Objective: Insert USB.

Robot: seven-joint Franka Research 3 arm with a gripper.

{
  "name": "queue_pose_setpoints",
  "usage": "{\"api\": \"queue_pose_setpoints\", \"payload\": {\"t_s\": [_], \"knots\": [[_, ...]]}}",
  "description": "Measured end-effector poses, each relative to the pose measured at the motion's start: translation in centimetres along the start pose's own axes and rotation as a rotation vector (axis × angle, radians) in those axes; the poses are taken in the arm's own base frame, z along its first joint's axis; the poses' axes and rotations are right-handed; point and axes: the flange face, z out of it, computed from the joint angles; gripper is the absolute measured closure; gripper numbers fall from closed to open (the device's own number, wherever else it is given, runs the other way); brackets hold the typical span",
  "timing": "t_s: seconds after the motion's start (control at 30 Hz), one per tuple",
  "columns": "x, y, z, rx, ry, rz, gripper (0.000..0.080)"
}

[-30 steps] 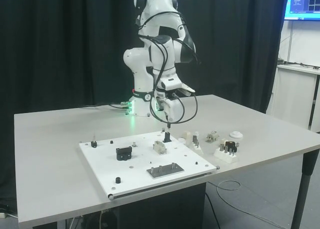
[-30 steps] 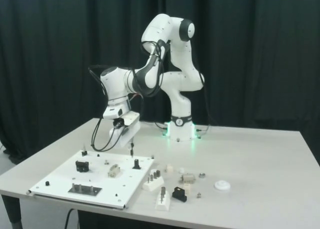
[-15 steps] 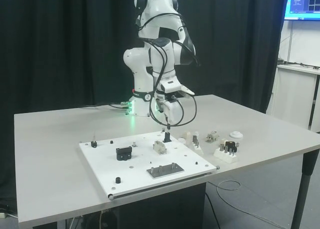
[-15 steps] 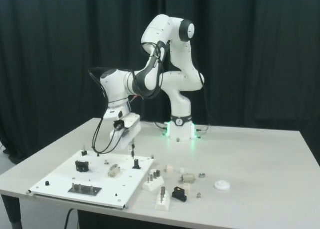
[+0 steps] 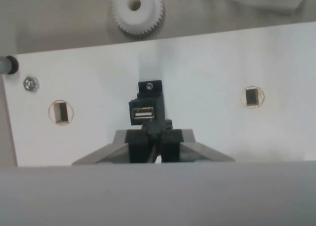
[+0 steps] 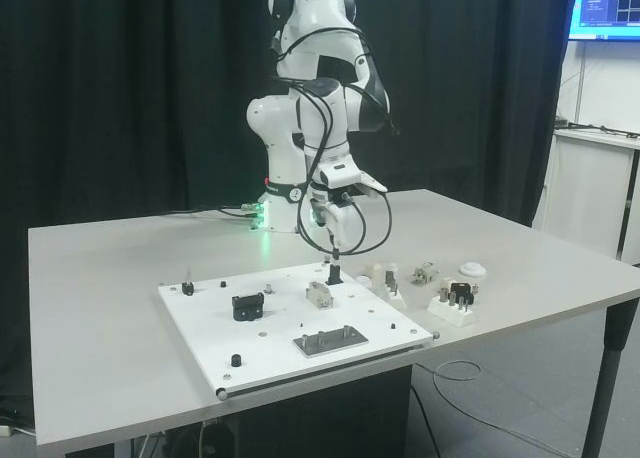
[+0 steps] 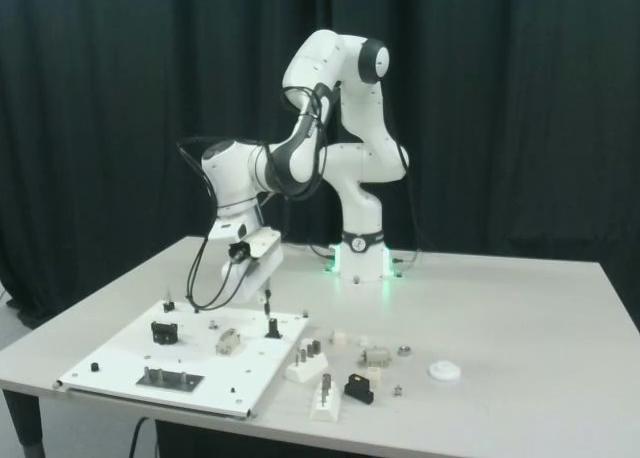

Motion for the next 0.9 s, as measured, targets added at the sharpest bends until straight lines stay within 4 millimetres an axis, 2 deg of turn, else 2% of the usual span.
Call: {"api": "queue_pose_setpoints", "payload": {"t_s": [0.9], "knots": [[-0.47, -0.56, -0.41, 0.006, 0.011, -0.022, 0.0756]]}}
